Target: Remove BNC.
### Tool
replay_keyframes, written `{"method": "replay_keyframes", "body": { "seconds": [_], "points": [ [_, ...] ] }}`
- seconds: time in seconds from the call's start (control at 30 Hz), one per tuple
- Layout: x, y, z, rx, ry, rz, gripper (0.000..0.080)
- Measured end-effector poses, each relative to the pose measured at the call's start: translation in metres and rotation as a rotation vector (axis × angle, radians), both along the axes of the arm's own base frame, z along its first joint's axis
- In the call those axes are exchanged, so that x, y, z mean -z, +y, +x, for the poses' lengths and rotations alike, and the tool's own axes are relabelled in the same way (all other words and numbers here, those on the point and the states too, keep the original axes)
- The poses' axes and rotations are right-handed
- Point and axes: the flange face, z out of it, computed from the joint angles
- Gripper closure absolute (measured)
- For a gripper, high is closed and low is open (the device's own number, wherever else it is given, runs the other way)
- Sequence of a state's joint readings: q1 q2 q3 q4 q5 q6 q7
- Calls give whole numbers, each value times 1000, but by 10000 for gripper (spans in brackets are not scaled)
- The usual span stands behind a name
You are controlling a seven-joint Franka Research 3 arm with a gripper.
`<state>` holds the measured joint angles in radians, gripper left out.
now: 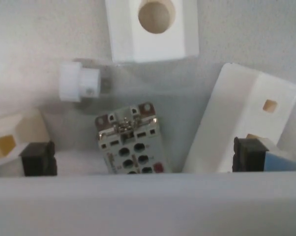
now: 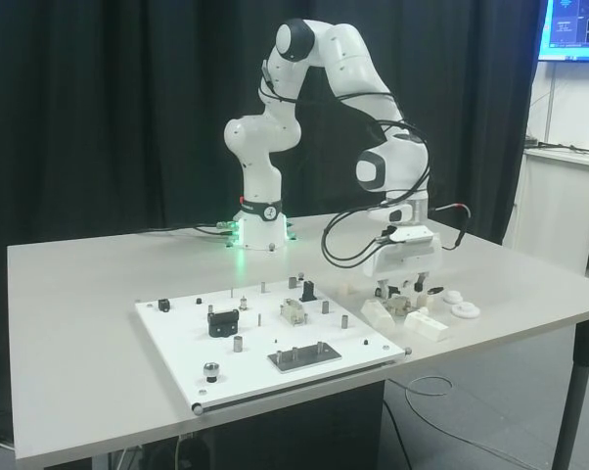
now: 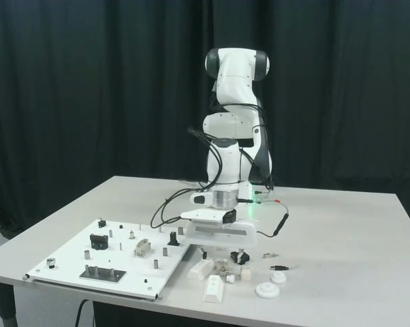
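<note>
Black fingers (image 1: 37,158) on the white arm (image 2: 353,69) stood wide apart, holding nothing, low over a grey rectangular multi-pin metal connector (image 1: 128,142). It lay among loose white plastic blocks (image 1: 246,113), off the white board (image 2: 177,343), near the grey bench's (image 2: 79,294) edge. Couldn't tell which part was the BNC.

White block with round hole (image 1: 152,29): we see its upper part cut off at the wrist view's edge.
Grey multi-pin connector (image 1: 129,139): lower rows hidden behind a blurred grey band.
Small parts on white board (image 2: 265,333): too small for us to identify.
</note>
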<state>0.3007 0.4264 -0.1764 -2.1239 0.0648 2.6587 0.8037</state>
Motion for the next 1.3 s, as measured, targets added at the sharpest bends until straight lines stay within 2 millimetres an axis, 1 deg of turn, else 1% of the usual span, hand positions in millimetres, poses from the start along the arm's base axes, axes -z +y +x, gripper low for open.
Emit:
{"method": "replay_keyframes", "body": {
  "seconds": [0.47,1.3],
  "points": [
    [-10,0,8,20,-5,3,3],
    [-26,-17,22,69,-1,-3,3]
  ]
}}
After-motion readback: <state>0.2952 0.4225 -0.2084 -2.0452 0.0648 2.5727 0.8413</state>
